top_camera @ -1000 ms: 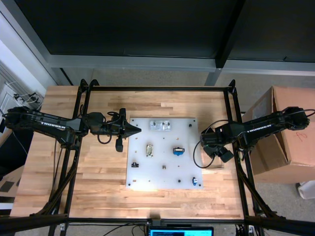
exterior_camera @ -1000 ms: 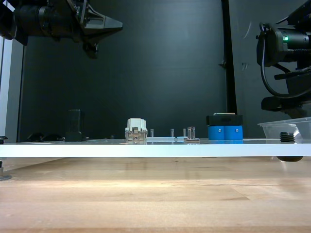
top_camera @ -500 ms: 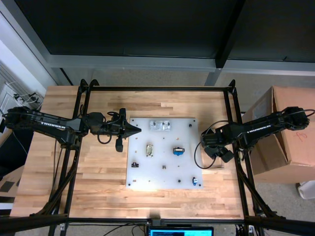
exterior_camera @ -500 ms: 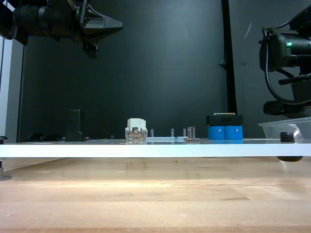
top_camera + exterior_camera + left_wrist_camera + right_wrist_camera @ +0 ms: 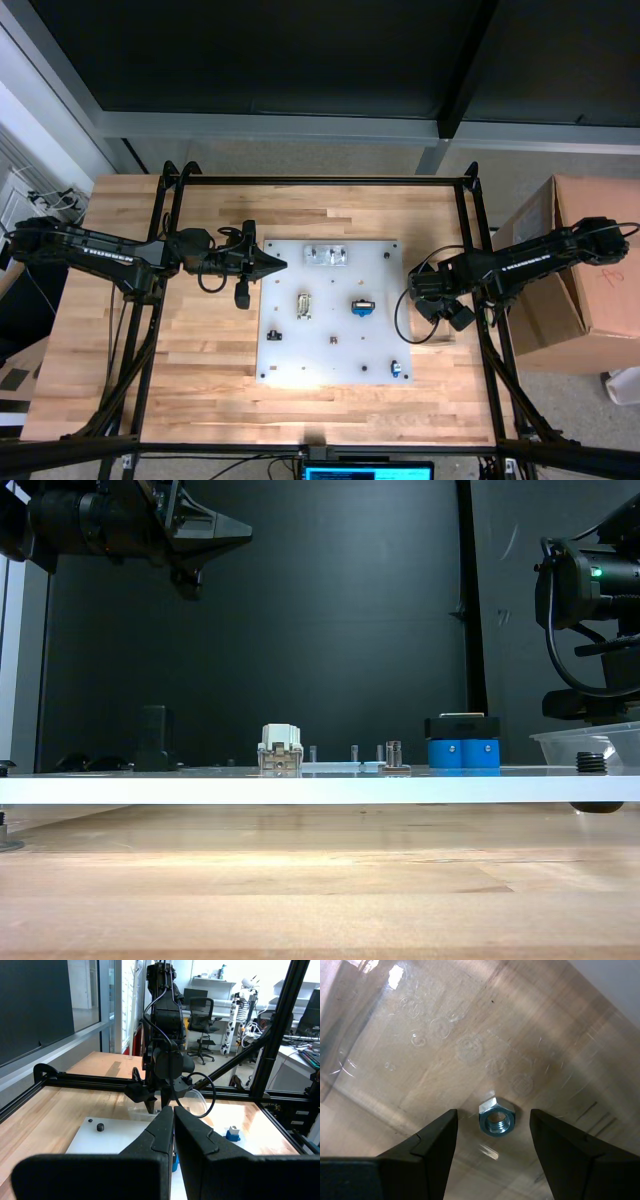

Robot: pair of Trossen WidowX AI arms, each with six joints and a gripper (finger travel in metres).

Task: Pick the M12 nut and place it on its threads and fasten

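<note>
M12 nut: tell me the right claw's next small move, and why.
Probably lower the right claw a little and close it on the M12 nut. The nut lies flat and free on the floor of the clear tray, between the open fingers and untouched. Its stud stands bare on the board. The left claw hovers shut over the board's left edge.

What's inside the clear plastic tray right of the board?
A small silver hex nut lies free in the clear plastic tray, flanked by the open right claw. Rest of tray hidden under that arm. Left claw, shut, hovers at the white board's left edge.
</note>
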